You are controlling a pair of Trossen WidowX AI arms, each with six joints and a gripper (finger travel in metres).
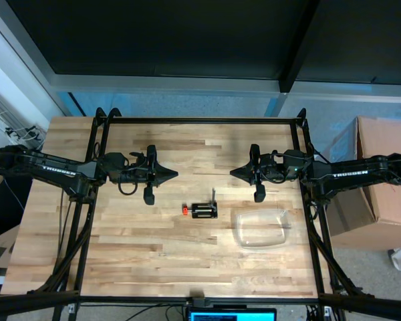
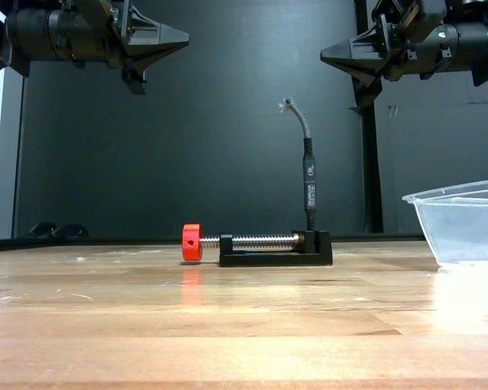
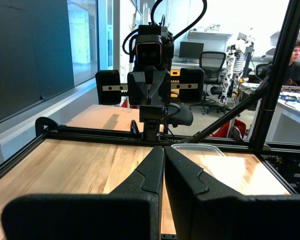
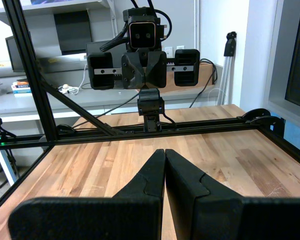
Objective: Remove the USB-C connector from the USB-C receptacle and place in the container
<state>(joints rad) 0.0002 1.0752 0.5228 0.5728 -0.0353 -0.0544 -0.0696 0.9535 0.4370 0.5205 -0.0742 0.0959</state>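
- USB-C connector stands upright, seated in the USB-C receptacle at one end of a small black screw fixture. A frayed cable stub curls off its top. Neither arm holds it.
- Left gripper hangs high over the table, at about 10 o'clock from the fixture. Its jaws are clenched together on nothing.
- Right gripper is likewise high, at about 1 o'clock from the fixture, jaws clenched and empty.
- Clear plastic container sits at about 4 o'clock from the fixture, near but apart.
- Risk: a descent with jaws clenched would knock the connector rather than straddle it, so they must part first.
- Risk: no fastening shows on the fixture. A pull off vertical could lift or drag it, red knob included, or bend the plug in its seat.
- Risk: a grip on the thin stub instead of the stiff body would likely slip.
- Risk: the light container may skid if bumped at the drop.
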